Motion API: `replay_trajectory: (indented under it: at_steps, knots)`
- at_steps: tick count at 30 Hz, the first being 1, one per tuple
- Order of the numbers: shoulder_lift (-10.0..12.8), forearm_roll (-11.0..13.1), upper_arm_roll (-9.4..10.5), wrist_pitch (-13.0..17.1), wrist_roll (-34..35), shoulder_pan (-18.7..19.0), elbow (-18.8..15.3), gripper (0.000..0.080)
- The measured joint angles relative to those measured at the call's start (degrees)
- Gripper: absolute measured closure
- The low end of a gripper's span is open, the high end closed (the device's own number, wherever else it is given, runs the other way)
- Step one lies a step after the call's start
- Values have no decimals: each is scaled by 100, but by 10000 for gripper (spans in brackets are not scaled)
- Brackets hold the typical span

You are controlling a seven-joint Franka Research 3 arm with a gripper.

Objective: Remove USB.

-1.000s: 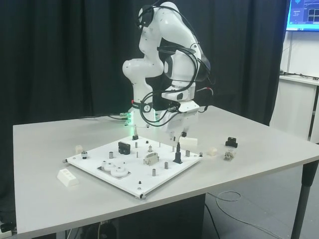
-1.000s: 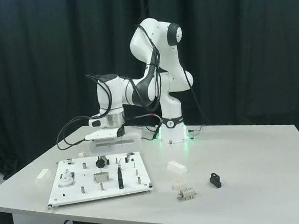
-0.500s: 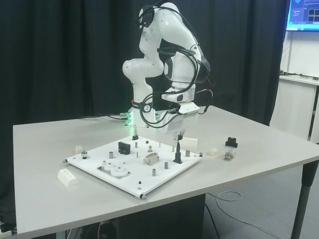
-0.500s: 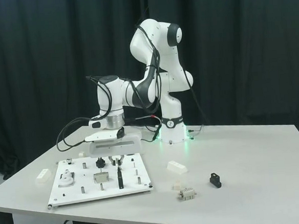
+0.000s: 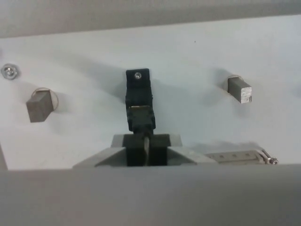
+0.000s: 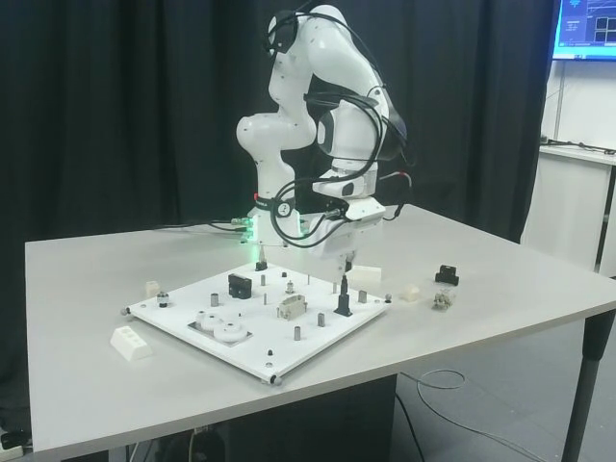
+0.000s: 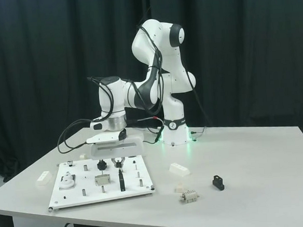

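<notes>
A black USB plug (image 6: 342,300) (image 7: 121,181) stands upright in a black socket (image 5: 138,87) on the white board (image 6: 318,342) (image 7: 94,194). My gripper (image 6: 342,267) (image 7: 118,164) hangs straight above it, open, with the fingertips low around the plug's top. In the wrist view the plug (image 5: 140,117) rises from the socket into the gap of the gripper (image 5: 146,149), a grey finger (image 5: 119,143) on either side. Whether the pads touch the plug I cannot tell.
The board also carries grey pegs (image 5: 38,106) (image 5: 240,89), white gears (image 6: 221,327) and a grey connector block (image 6: 292,309). Off the board lie white blocks (image 6: 132,344) (image 7: 179,169), a small white cube (image 6: 410,293), a black piece (image 7: 217,182) and a grey connector (image 7: 189,195).
The gripper has come down from well above the board until its fingertips stand around the top of the USB plug. The plug and the loose parts have not moved.
</notes>
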Motion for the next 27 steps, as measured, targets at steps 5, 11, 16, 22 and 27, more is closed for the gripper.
replay_trajectory:
  at_steps: [5, 11, 16, 22, 27]
  knots:
    - [-8, 0, 0, -28, 0, 12, 4, 785]
    - [-15, 0, 0, -94, 0, 16, 26, 785]
    - [-57, -1, -2, -146, 0, 16, 60, 788]
    - [-215, -31, -2, -387, 0, 19, 138, 788]
    - [-350, -87, -4, -648, 0, 20, 236, 793]
